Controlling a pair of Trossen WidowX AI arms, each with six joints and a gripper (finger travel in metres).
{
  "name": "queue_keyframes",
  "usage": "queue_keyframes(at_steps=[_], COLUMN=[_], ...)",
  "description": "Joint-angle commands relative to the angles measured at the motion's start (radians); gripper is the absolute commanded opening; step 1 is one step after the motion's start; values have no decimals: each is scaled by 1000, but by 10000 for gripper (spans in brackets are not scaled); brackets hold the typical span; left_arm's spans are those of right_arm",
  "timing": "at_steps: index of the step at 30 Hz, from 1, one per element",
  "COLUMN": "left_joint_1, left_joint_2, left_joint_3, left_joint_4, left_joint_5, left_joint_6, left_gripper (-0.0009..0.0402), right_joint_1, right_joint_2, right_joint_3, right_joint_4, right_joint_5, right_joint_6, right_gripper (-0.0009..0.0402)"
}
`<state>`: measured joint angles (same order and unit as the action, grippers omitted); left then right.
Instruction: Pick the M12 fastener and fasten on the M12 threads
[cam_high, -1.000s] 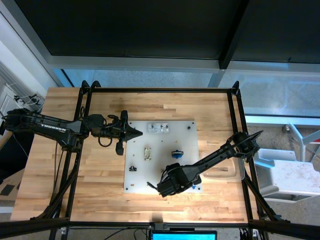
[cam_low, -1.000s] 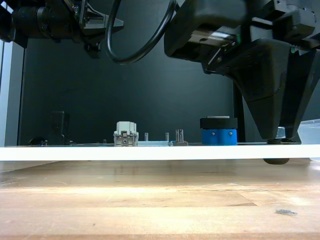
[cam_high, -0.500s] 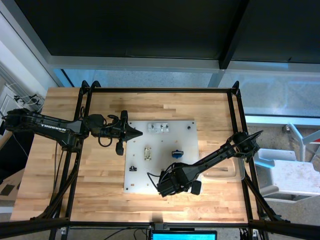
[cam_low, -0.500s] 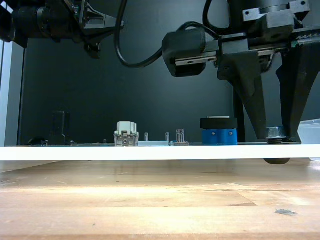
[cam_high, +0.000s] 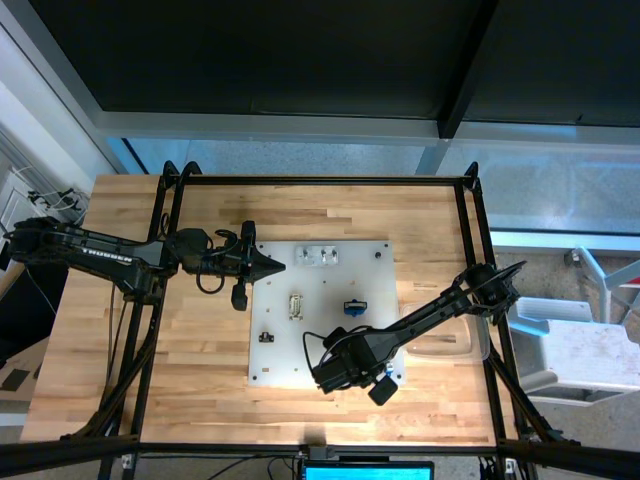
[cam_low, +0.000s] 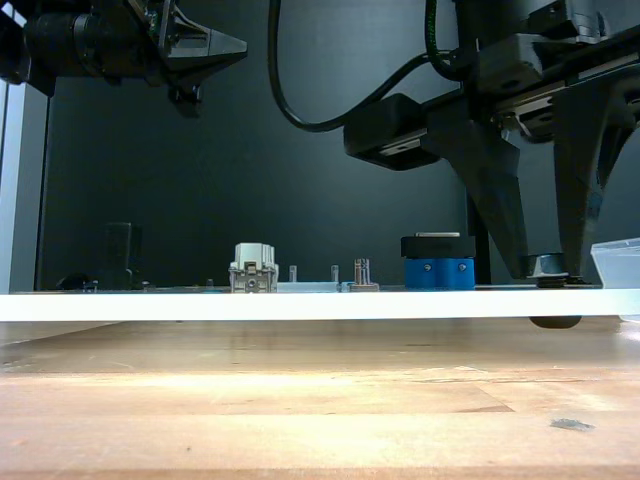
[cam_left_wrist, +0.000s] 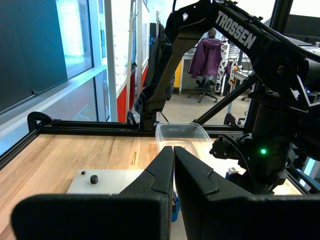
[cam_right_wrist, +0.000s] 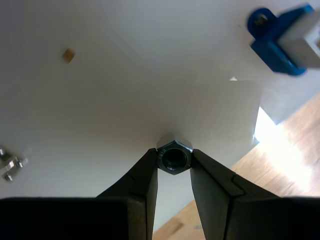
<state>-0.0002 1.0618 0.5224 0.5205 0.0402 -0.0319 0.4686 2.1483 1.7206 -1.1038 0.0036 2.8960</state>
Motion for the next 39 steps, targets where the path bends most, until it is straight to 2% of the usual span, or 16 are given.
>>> queue_keyframes(at_steps=[1,6,9,39], left_joint_1=[0,0,0,0], left_joint_2=[0,0,0,0], left_joint_3=[0,0,0,0], left_joint_4=[0,0,0,1], left_joint_5=[0,0,0,0], left_joint_6=[0,0,0,0], left_gripper=[0,0,0,0], right_joint_1=[1,2,1,3], right_joint_2=[0,0,0,-5], right_joint_3=[1,1,1,1], right_joint_4=[3,7,11,28], right_joint_5=[-4,-4,6,2], right_joint_6=[122,259,253,246], right_gripper=[35,35,35,40])
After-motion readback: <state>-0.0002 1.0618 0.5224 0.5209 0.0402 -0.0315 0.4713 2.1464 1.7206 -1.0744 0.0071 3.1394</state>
